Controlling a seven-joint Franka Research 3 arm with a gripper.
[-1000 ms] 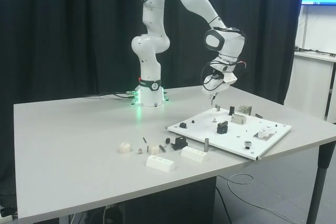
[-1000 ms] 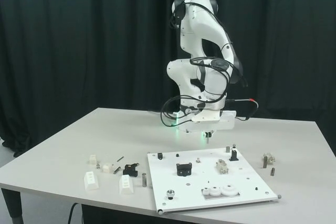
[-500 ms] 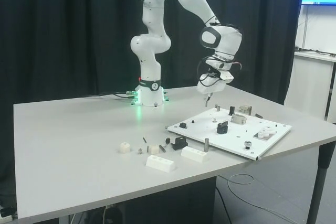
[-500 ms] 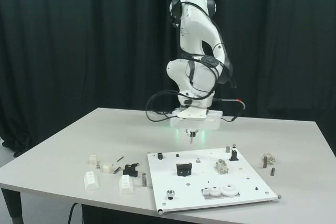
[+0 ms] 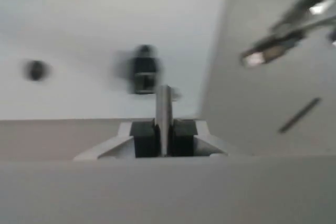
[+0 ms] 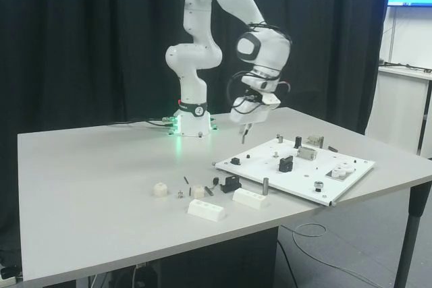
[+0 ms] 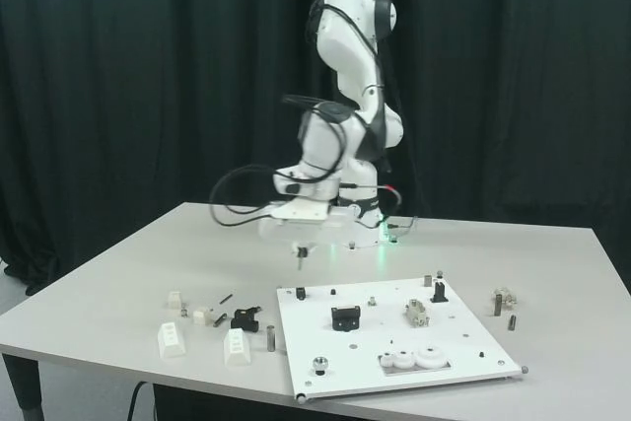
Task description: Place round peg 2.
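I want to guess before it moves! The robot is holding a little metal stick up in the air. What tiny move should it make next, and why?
Probably carry the round peg a bit farther over the corner of the white board, then lower it. The gripper is shut on the peg and hangs well above the grey table, near the board's corner by the small black part, so the peg is not yet over a hole.
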